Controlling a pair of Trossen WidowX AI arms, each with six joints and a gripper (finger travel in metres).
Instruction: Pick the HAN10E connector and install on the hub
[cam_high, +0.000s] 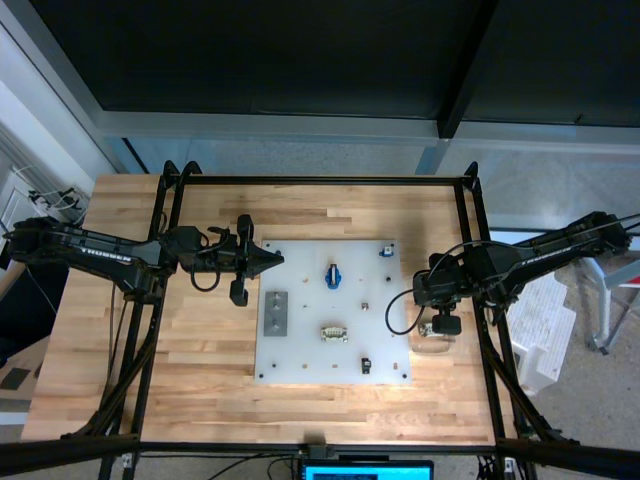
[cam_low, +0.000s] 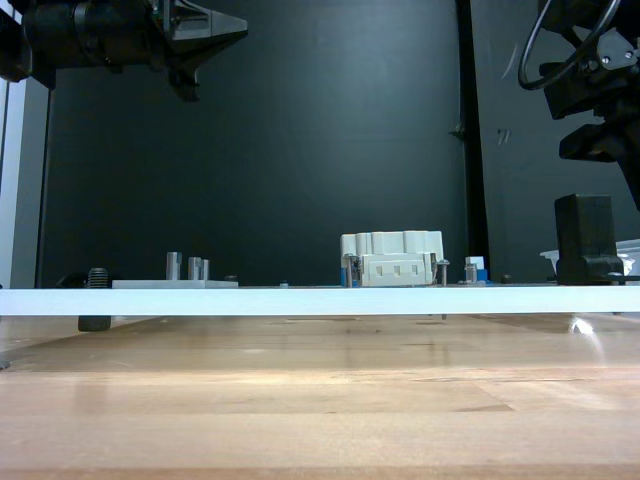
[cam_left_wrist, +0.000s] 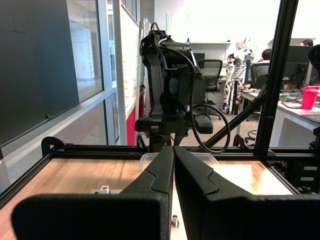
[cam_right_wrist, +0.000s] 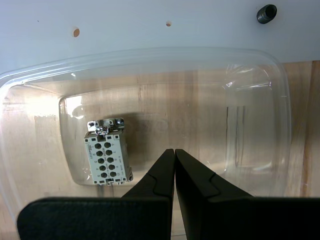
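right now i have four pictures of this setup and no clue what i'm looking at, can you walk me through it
Two robot arms stand at the sides of a wooden table. One picture looks down from above, one sits level with the tabletop, and two come from cameras on the arms. The left gripper hangs over the left edge of the white plate, fingers shut, empty. The right gripper hovers, fingers shut, above a clear tray holding the HAN10E connector; nothing is held. On the plate sit the hub, a grey metal block and a small blue piece.
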